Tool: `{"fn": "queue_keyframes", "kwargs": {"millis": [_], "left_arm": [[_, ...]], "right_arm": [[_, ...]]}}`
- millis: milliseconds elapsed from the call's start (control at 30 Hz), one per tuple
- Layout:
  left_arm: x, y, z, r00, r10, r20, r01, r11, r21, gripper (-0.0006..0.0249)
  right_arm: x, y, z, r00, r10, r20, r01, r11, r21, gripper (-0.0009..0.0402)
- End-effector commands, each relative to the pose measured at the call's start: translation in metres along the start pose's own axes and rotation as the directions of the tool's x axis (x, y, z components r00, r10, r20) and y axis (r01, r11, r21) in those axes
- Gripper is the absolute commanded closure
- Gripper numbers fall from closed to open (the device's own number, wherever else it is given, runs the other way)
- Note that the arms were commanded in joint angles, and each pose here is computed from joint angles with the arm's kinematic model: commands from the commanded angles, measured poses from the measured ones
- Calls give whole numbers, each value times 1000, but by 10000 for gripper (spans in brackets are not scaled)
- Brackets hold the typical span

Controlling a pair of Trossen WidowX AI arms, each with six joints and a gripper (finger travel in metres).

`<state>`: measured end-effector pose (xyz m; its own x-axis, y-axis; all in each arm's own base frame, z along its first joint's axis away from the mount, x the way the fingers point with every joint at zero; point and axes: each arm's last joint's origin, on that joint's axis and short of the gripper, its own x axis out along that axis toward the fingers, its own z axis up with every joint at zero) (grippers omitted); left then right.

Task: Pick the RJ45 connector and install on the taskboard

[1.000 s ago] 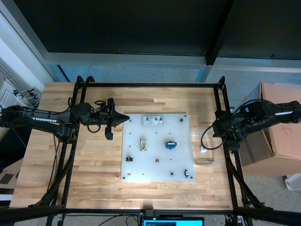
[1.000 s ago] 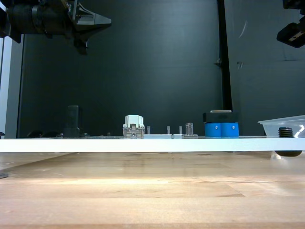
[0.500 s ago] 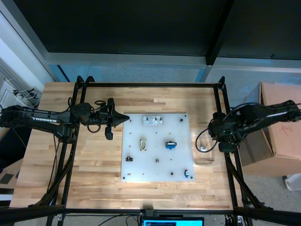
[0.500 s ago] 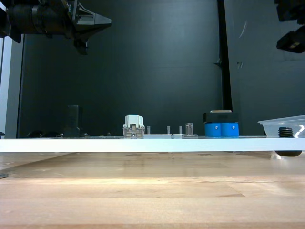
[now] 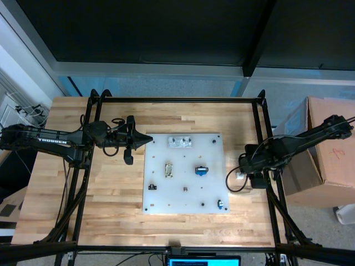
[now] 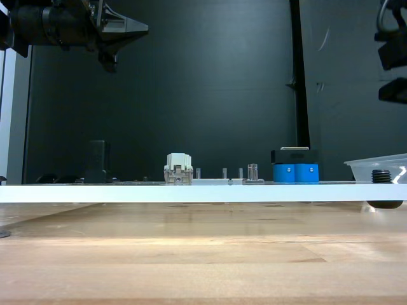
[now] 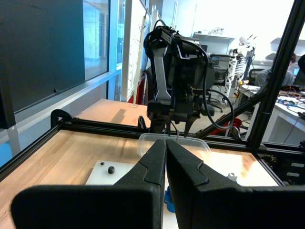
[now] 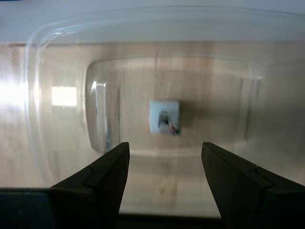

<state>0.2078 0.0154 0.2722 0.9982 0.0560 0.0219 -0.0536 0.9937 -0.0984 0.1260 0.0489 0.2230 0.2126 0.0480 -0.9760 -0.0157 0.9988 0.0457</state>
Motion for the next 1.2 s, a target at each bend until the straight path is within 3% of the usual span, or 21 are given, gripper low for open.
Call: {"fn": "queue_keyframes", "kwargs": {"millis": [33,633,1200], "left_arm": [[0,0,0,1000,0,0,0,1000,0,243],[0,0,0,1000,0,0,0,1000,0,243],[0,0,0,1000,0,0,0,1000,0,243]], "right_arm": [[12,2,2,1000,2,-7,-2,1000,-4,189],[32,5,7,999,-18,-49,17,1000,-15,254],[34,5,7,999,-15,-43,14,1000,-14,382]]}}
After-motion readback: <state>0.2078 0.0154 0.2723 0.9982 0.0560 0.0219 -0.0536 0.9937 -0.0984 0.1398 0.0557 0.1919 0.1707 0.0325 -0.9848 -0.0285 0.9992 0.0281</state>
